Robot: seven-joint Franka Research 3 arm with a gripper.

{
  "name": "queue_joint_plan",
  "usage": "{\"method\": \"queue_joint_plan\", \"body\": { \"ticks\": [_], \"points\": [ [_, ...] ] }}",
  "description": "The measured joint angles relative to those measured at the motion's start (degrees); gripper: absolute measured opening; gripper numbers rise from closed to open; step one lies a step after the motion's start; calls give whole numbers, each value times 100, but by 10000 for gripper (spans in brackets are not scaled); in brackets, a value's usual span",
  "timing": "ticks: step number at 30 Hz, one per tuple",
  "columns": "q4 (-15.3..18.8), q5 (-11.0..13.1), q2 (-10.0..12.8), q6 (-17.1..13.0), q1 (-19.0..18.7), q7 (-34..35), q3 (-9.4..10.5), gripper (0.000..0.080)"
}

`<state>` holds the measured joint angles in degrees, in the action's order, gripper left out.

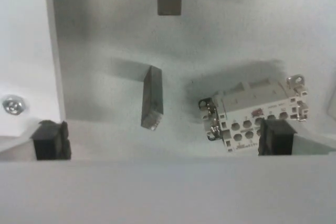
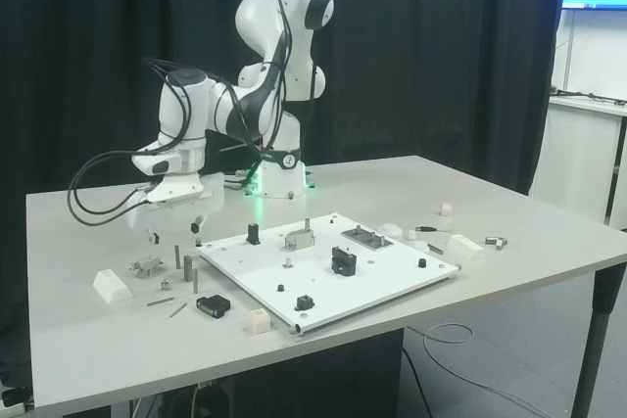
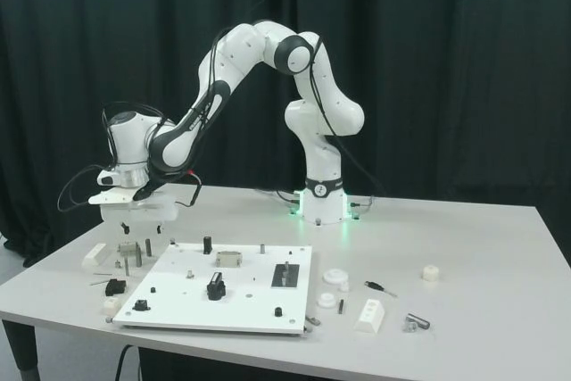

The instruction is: Remove round peg 3.

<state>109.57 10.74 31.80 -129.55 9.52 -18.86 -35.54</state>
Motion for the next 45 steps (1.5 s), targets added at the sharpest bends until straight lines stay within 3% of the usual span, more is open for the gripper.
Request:
{"method": "queue_joint_plan", "body": {
  "ticks": [25,45],
  "points": [
    [-286,-9,-226,612,-38,170,-50,800],
    [-200,-4,-770,1677,-531,716,-50,800]
  ]
}}
